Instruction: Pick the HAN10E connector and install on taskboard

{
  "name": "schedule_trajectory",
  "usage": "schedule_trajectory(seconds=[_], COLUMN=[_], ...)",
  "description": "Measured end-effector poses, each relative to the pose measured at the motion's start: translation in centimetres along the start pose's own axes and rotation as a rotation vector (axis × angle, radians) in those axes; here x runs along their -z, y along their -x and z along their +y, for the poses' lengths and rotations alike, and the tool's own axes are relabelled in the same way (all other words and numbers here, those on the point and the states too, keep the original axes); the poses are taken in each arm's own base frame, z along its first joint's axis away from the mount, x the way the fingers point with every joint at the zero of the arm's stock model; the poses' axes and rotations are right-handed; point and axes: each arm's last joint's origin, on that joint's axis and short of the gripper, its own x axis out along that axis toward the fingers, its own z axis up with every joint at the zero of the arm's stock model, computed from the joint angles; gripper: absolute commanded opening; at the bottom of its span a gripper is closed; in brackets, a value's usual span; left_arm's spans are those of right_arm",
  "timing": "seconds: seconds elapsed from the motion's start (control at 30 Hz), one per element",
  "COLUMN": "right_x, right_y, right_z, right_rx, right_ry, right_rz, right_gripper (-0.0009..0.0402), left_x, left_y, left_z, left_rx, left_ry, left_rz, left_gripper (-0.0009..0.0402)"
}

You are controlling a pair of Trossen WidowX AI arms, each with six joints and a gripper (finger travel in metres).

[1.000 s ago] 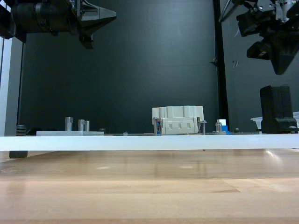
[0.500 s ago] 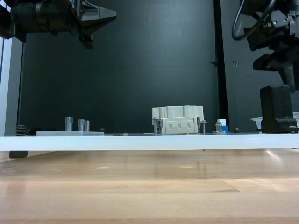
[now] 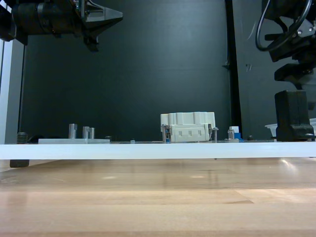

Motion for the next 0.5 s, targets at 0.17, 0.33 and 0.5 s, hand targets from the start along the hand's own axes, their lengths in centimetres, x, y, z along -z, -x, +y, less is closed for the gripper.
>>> schedule_trajectory(seconds=[0.17,0.33,0.5], right_x=[-0.6,-0.7,-0.4], right_y=[-0.7,-1.4,-2.5], right_z=[0.3,0.4,0.5], right_rx=[0.002,0.004,0.002], right_ry=[0.003,0.008,0.008], right_rz=[0.001,0.009,0.003], right_gripper=[0.0282,0.0282,0.0284], left_x=[0.0,0.0,0.0], left_y=[0.0,0.0,0.0], left_z=[0.0,0.0,0.0], left_rx=[0.0,0.0,0.0], left_ry=[0.0,0.0,0.0], left_rz=[0.001,0.0,0.0], left_gripper=[0.0001,0.0001,0.0001])
